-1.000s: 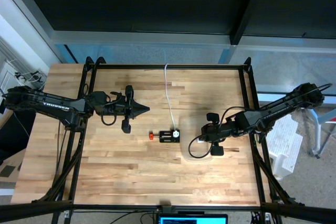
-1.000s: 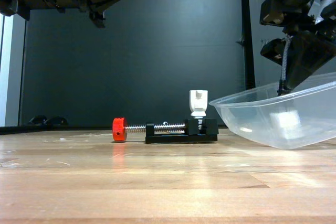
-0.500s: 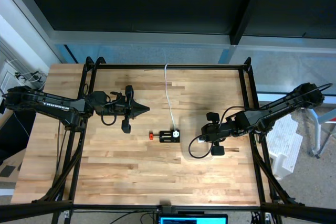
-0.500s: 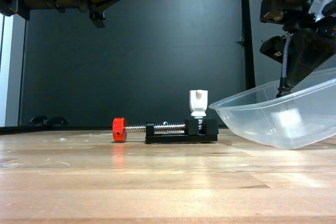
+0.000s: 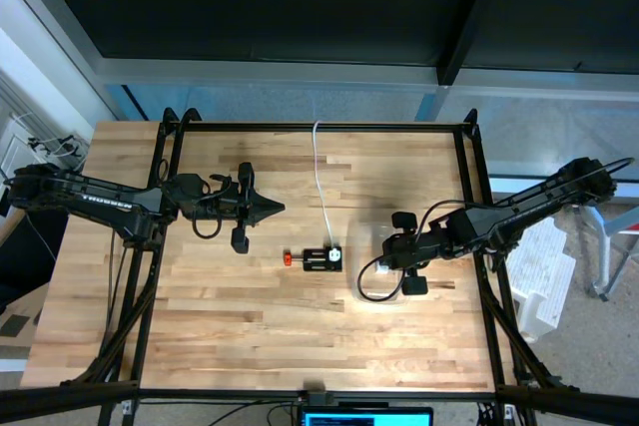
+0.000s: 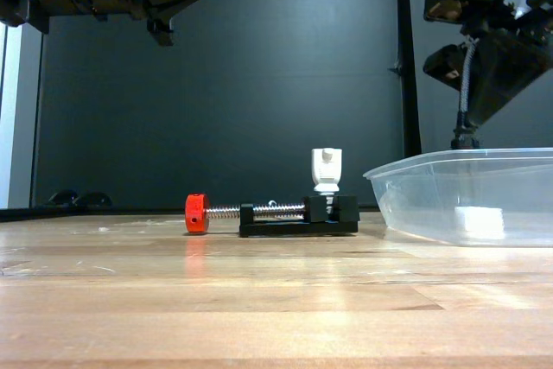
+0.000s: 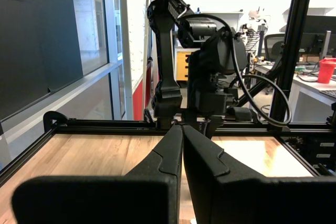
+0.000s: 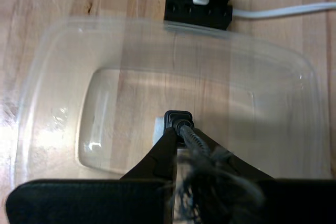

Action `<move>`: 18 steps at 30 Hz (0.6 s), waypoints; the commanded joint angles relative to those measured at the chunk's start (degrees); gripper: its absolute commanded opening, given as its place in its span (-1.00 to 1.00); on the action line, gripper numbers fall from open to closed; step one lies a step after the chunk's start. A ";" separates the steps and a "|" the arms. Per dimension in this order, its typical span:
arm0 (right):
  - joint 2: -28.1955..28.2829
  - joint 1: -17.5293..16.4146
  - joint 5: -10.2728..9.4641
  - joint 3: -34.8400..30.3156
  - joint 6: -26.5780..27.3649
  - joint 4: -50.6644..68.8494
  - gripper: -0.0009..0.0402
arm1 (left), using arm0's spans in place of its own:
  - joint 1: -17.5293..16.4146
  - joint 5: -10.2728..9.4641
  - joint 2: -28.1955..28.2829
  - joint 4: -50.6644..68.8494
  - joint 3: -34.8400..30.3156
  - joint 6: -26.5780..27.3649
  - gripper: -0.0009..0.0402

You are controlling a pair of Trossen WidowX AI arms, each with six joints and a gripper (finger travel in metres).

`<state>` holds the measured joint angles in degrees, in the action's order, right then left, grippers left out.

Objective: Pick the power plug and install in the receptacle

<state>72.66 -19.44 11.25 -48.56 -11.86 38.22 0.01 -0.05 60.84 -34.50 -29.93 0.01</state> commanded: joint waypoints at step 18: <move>14.40 3.89 2.78 -20.65 7.87 5.68 -0.96 | 0.00 0.02 0.02 0.00 -0.02 0.00 -0.96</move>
<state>85.97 -15.81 14.13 -68.29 -4.51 44.12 0.01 -0.03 60.84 -34.50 -29.95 0.01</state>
